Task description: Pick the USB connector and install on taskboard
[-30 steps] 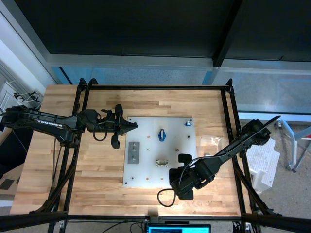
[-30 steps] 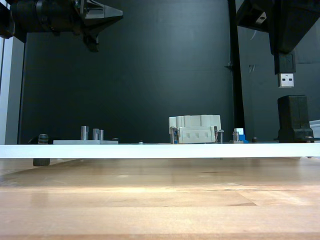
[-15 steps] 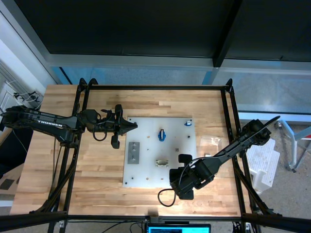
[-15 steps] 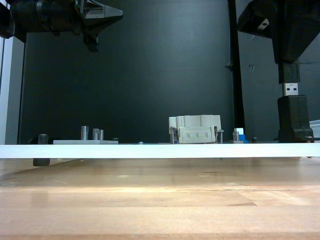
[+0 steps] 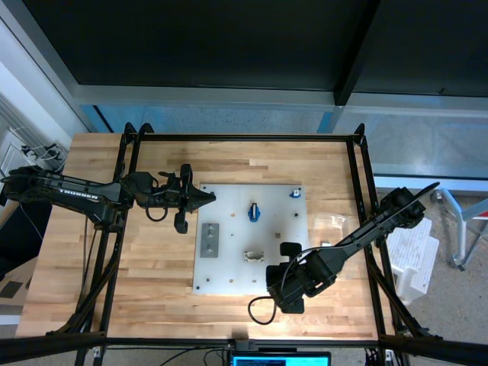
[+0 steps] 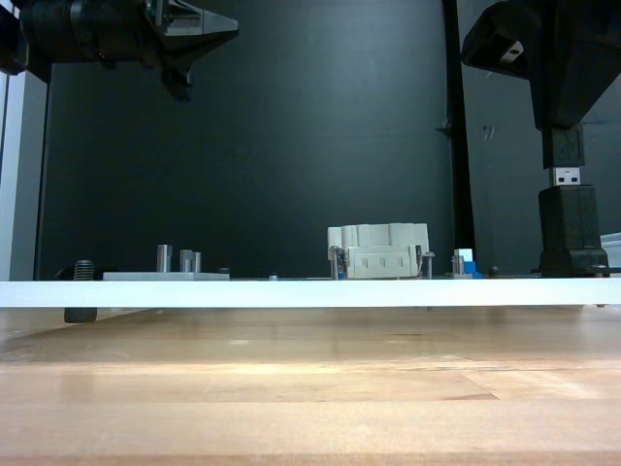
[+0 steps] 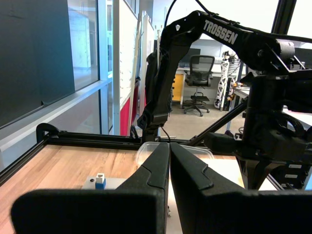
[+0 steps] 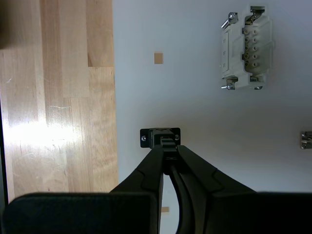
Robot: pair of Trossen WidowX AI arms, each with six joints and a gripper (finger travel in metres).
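The worktop (image 5: 152, 290) and the taskboard (image 5: 229, 267) lie as they did a second ago. The left pincer (image 5: 207, 197) hovers parked above the board's left edge, fingers together on nothing. The right pincer (image 8: 166, 153), clamped on the USB connector (image 6: 566, 163), has come lower over the black port block (image 6: 572, 228) near the board's near edge. A second ago the plug hung clear above that block; now its metal tip has entered the mouth and only a short band of metal shows. I judge the insertion under way but not seated: a straight downward push remains.
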